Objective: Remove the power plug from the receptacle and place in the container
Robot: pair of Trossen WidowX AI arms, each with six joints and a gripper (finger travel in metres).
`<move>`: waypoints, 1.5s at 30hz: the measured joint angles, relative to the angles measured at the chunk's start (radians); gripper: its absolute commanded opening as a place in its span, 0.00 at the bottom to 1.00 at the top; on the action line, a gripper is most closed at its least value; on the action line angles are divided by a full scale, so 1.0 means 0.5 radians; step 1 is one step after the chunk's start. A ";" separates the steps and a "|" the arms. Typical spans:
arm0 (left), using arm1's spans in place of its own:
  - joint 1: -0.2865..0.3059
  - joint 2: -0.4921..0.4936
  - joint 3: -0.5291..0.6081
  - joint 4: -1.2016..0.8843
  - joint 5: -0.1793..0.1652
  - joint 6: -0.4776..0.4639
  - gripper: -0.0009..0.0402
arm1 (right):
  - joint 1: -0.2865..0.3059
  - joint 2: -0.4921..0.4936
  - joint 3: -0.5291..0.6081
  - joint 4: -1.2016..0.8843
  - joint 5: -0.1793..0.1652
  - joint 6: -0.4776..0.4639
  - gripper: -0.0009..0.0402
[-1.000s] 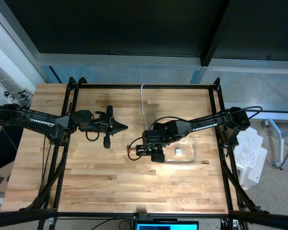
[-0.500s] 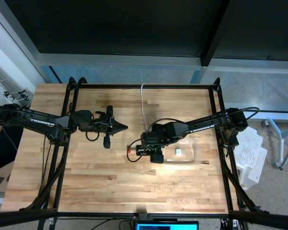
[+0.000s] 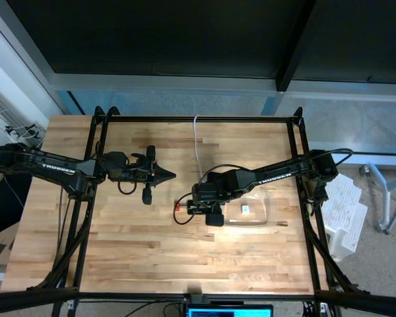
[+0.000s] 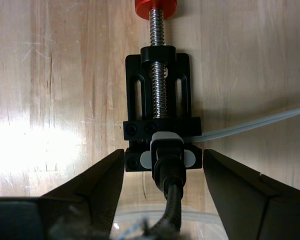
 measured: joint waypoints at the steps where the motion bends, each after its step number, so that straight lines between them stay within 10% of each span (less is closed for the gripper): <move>1: 0.000 0.000 0.000 0.001 0.000 0.000 0.02 | 0.000 0.000 0.000 0.000 0.000 0.000 0.45; 25: 0.000 0.000 -0.001 0.000 0.000 -0.001 0.02 | -0.005 -0.006 -0.001 0.001 0.005 -0.037 0.02; 45: 0.000 0.000 0.000 0.000 0.000 0.000 0.02 | -0.007 -0.037 -0.006 -0.011 -0.002 -0.029 0.03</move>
